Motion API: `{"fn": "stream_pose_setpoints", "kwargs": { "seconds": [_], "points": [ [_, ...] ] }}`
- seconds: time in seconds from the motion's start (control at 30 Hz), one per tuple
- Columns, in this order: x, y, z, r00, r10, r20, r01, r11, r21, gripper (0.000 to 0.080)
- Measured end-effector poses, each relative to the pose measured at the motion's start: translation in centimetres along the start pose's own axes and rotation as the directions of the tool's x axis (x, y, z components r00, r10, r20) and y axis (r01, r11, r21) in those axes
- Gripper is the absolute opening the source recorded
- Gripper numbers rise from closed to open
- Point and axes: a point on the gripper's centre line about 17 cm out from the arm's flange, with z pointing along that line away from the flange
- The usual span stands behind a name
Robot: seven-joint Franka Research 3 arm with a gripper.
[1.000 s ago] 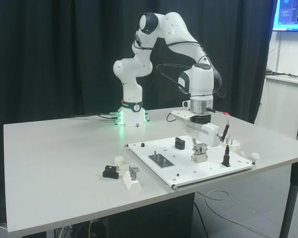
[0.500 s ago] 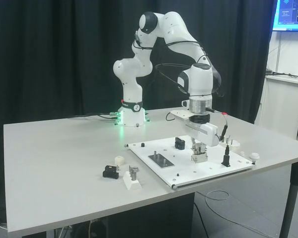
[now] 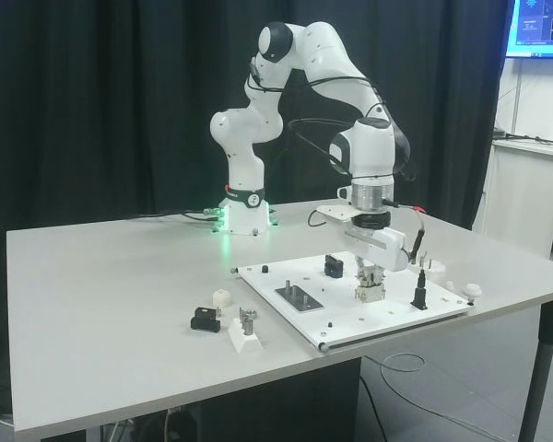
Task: Insert waterproof.
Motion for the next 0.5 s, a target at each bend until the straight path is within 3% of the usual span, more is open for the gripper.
{"fn": "stream_pose_setpoints", "kwargs": {
  "seconds": [0.5],
  "points": [
    [0.25,-0.05,0.02,0.999,0.041,0.014,-0.041,0.999,0.006,0.0315]
  ]
}}
